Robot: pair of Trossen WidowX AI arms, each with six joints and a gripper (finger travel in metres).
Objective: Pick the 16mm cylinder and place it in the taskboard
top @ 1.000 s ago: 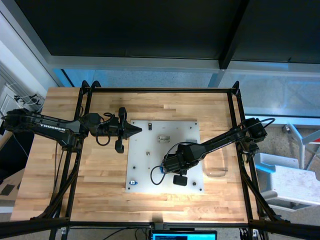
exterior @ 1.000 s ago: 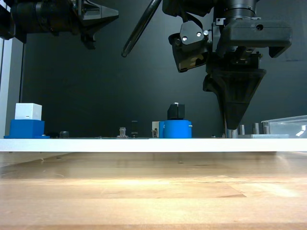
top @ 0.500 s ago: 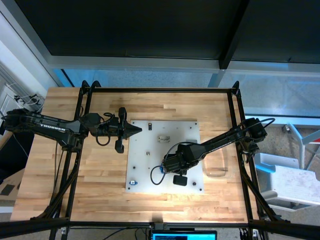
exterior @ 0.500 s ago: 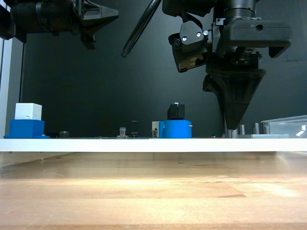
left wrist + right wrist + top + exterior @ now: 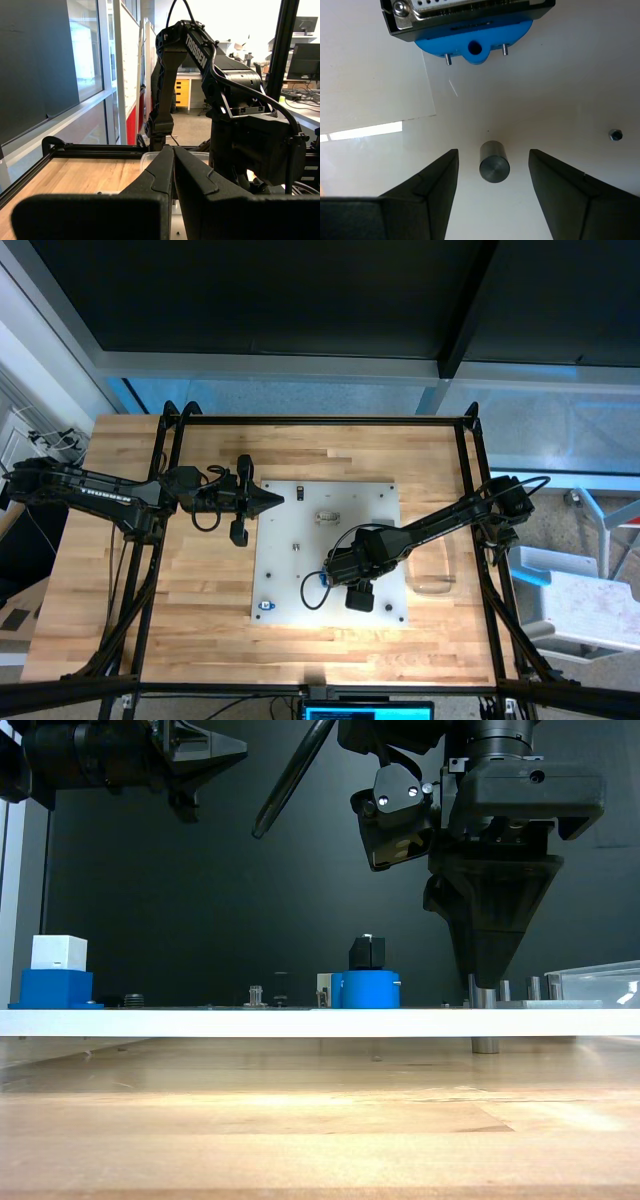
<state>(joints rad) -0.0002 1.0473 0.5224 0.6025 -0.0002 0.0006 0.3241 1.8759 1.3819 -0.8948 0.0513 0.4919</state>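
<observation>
Low view: right hand (image 5: 485, 982) spread, empty, abv 16mm cylinder (image 5: 485, 1045) in taskboard (image 5: 250, 1023); left hand (image 5: 235, 755) closed, aloft.

Wood butcher-block table (image 5: 200, 590), with a black frame (image 5: 320, 421) running round its edges. Two things lie directly on it: the white taskboard (image 5: 300, 580) at the centre, square to the table edges, and a clear plastic tray (image 5: 437, 575) just beside the board's right edge. The low view shows a thin shadow line under the board's near edge. Left gripper (image 5: 279, 498) is above the table at the board's far-left corner, fingers pressed together. Right gripper (image 5: 485, 982) is over the board's near-right area, fingers apart.
</observation>
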